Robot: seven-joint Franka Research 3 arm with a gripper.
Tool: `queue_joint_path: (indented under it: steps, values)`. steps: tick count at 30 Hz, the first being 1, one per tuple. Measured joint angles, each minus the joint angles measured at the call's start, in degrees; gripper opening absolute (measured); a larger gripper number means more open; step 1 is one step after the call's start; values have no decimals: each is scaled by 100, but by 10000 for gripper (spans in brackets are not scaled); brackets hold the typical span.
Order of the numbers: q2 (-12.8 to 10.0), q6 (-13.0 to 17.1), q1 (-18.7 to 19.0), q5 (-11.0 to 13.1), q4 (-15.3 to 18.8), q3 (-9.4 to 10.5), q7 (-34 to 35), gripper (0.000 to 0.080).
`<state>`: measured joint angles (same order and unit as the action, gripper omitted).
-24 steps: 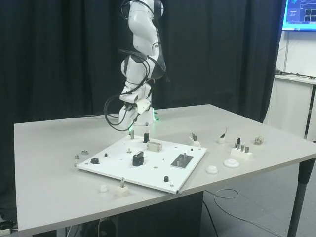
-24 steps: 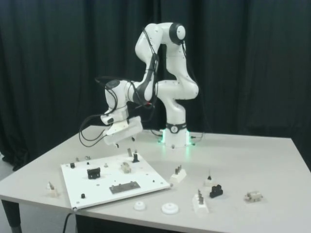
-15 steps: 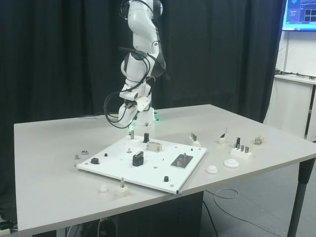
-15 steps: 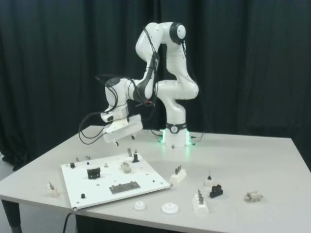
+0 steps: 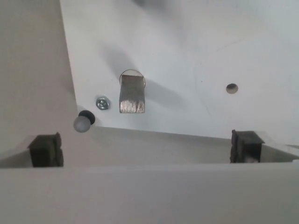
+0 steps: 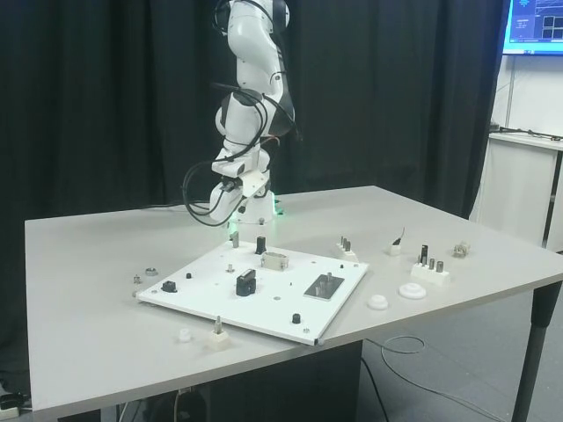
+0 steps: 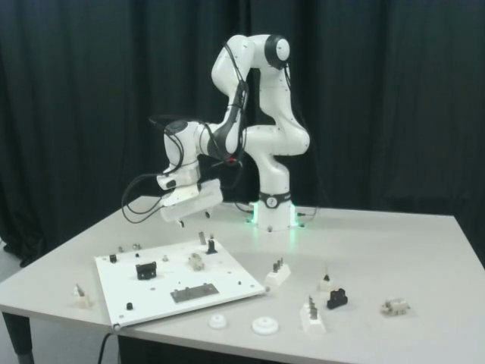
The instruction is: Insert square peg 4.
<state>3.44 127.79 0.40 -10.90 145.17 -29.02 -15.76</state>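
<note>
A grey square peg (image 5: 132, 95) stands upright in the white board (image 5: 187, 46), close to the board's edge. In the room views the same peg (image 6: 233, 237) (image 7: 201, 237) sits at the board's far edge. My gripper (image 5: 145, 147) hangs above the peg, open and holding nothing. Its two black fingertips (image 5: 45, 149) are spread wide, one on either side of the peg. From the side my gripper (image 6: 232, 214) (image 7: 192, 220) is well clear of the board (image 6: 255, 294).
A small nut (image 5: 103, 103) and a round knob (image 5: 83, 122) lie beside the peg, and a hole (image 5: 231, 87) is nearby. The board carries black parts (image 6: 245, 283) and a metal plate (image 6: 322, 286). White peg holders (image 6: 430, 272) and discs (image 6: 411, 290) stand beside the board.
My gripper has risen away from the board, while the peg stays standing in it.
</note>
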Motion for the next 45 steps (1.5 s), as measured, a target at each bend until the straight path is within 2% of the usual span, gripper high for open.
queue_joint_path:
  steps: [16, 34, 45]
  values:
    - [-70, 190, 0, 0, 21, -25, 467, 800]
    - [-546, 754, 0, 82, 34, -203, 614, 800]
    - [-714, 882, 0, 262, 34, -238, 617, 800]
